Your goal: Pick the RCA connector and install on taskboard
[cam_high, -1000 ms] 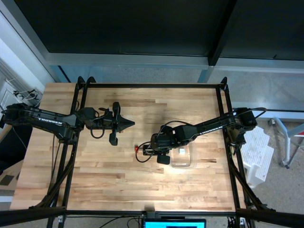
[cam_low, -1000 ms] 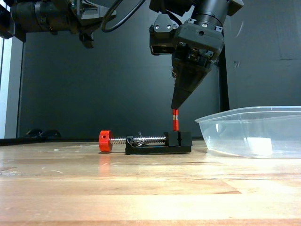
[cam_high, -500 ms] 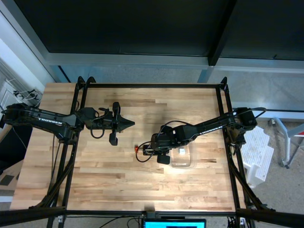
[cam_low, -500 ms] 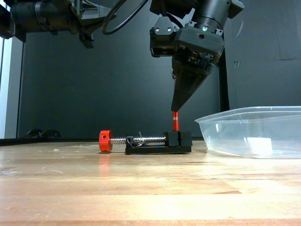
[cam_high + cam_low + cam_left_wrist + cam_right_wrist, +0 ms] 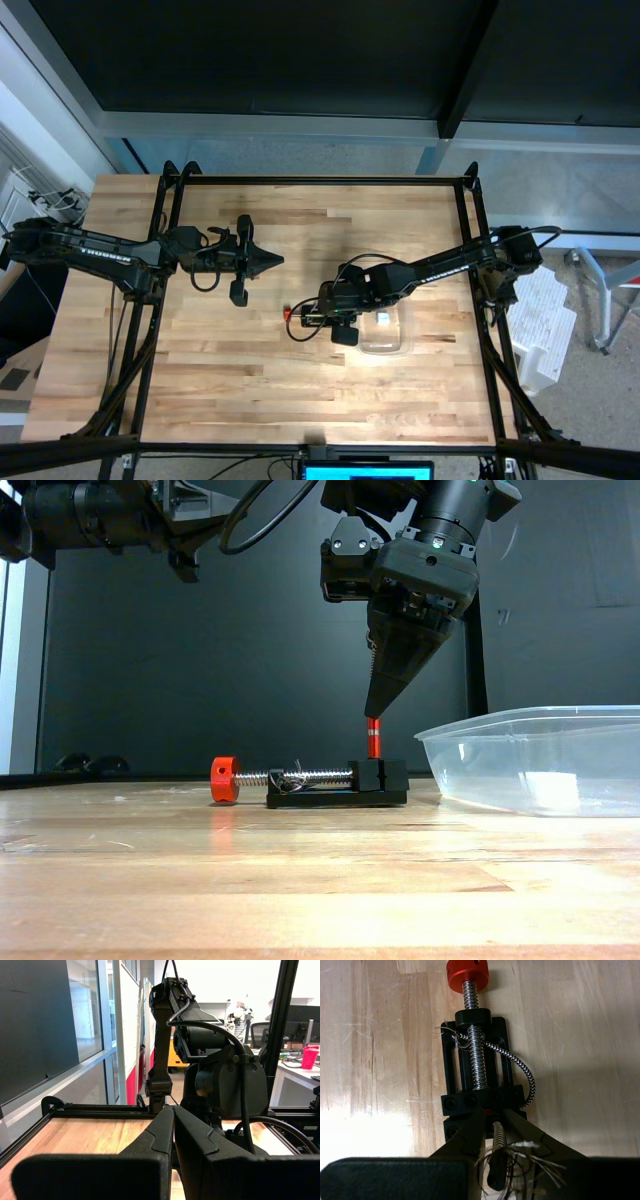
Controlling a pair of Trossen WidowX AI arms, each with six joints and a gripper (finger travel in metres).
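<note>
- Wooden table (image 5: 250,380), dark screen behind, black frame round the edge.
- High view: left gripper (image 5: 278,261) hangs above the table's left half, well apart from the work. Right gripper (image 5: 325,315) points down onto the small black block (image 5: 303,317) near the middle. A clear tray (image 5: 400,345) lies just beside the block, under the right arm. It holds one small whitish piece (image 5: 383,318), and nothing else shows in it.
- Low view: the right gripper's tip sits on top of a slim red-banded plug (image 5: 373,738). The plug stands upright on the block's end nearest the tray. The red knob (image 5: 225,779) and its screw stick out of the other end.
- Change: against the views a second and half a second ago, the right gripper's body has shifted very slightly. Its tip, the plug, the block and the tray have not moved. Judgement: the plug has been brought to the block and is being seated, with release still to come. Whether it is fully home cannot be told.
- Left wrist view: the fingers are pressed together with nothing between them.
- Right wrist view: the fingers (image 5: 470,1130) are closed narrowly on the plug, with frayed wires (image 5: 525,1152) at its back. A braided cable (image 5: 520,1067) loops from the plug to the block's screw.
</note>
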